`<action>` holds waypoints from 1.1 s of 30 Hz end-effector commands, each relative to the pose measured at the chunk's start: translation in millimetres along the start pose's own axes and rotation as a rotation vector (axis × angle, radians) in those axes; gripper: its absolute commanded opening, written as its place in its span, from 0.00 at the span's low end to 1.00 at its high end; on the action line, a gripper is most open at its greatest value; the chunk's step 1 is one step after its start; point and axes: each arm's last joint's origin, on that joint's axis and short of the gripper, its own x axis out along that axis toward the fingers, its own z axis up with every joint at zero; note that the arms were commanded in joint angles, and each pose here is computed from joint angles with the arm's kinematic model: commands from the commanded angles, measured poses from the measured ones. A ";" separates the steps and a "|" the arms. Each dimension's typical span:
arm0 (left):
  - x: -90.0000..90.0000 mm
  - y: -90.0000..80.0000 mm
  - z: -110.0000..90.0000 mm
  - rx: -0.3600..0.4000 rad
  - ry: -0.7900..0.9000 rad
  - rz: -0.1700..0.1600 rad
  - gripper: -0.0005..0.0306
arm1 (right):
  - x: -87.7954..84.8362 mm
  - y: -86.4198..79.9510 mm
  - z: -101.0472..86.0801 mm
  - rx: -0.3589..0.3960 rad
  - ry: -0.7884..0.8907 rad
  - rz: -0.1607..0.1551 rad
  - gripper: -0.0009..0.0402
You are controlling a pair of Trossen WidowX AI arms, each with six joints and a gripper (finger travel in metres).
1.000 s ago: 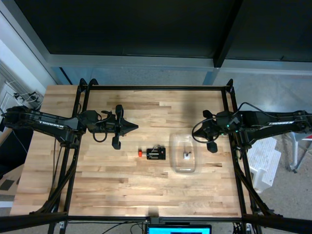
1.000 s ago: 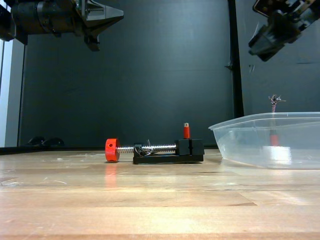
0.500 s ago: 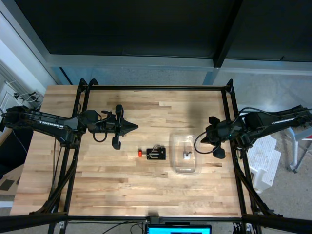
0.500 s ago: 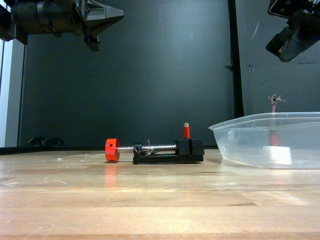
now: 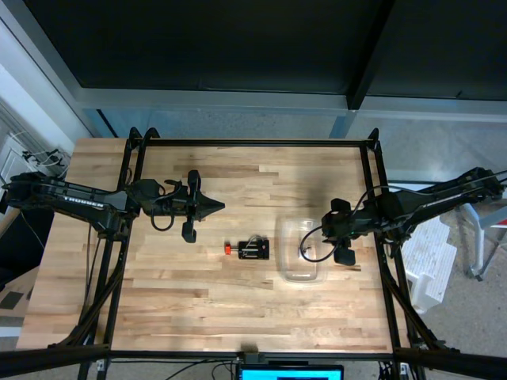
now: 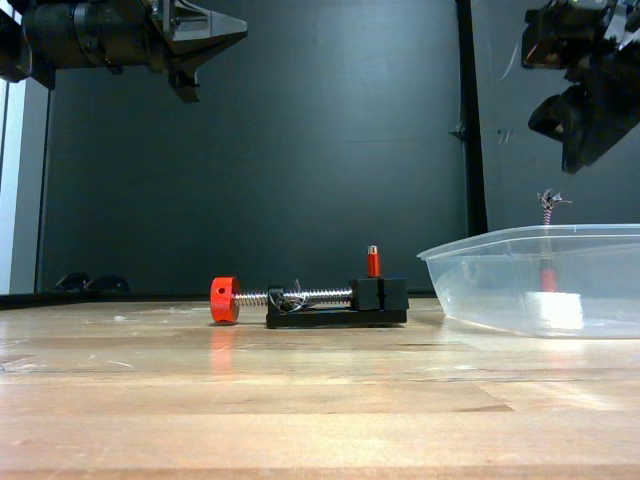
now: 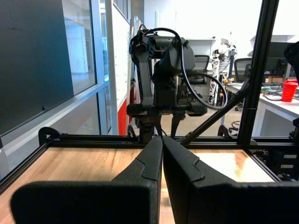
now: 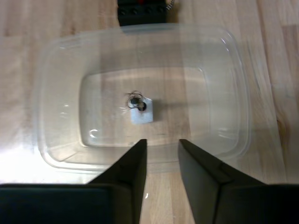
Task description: Pick the RCA connector and install on taskboard
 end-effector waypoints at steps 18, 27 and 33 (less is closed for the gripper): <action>0.0 0.1 0.0 0.000 0.000 0.000 0.02 | 47.7 19.3 1.8 0.003 -0.025 -0.024 0.37; 0.0 0.0 0.0 0.000 0.000 0.000 0.02 | 63.2 26.0 2.4 -0.011 -0.014 -0.019 0.37; 0.0 0.0 0.0 0.000 0.000 0.000 0.02 | 73.5 28.9 3.7 -0.016 -0.006 -0.021 0.37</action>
